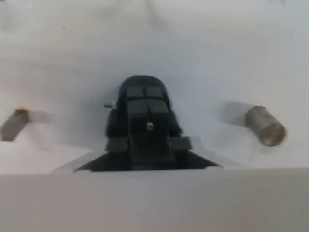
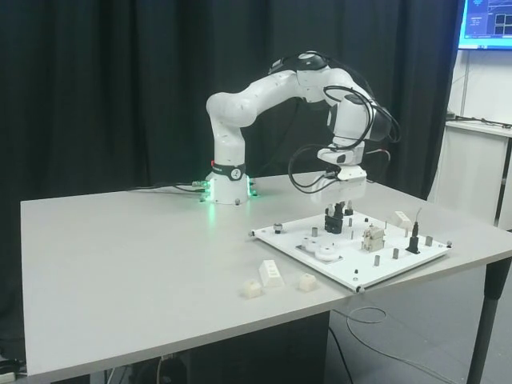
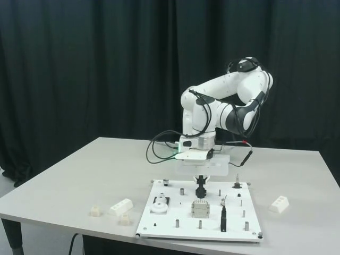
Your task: Remove D-SUB.
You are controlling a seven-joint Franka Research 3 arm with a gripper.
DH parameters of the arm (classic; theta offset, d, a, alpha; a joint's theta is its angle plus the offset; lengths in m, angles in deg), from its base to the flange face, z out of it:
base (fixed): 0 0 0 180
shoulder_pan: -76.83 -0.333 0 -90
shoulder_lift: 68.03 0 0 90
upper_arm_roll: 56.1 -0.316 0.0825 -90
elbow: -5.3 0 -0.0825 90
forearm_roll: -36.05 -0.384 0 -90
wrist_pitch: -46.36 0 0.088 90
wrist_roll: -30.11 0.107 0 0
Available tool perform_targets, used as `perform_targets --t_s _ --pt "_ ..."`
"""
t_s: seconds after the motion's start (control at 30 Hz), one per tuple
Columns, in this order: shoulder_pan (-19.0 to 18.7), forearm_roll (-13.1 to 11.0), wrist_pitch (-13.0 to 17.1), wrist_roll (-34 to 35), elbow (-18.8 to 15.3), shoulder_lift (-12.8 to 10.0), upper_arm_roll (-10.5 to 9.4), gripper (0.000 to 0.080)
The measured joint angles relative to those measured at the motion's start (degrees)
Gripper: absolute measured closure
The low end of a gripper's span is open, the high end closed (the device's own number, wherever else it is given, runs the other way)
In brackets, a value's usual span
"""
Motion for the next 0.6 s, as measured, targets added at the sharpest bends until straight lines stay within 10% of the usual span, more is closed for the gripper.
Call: perform_targets --t_s 0.17,0.2,0.6 --pt "-0.1 0.0 -0.1 0.1 0.0 0.0 0.24 0.0492" --pt "-0.2 0.0 -0.1 0.1 0.0 0.0 0.35 0.0647" --pt "-1.6 1.1 -2.8 0.1 0.0 0.0 3.80 0.0647"
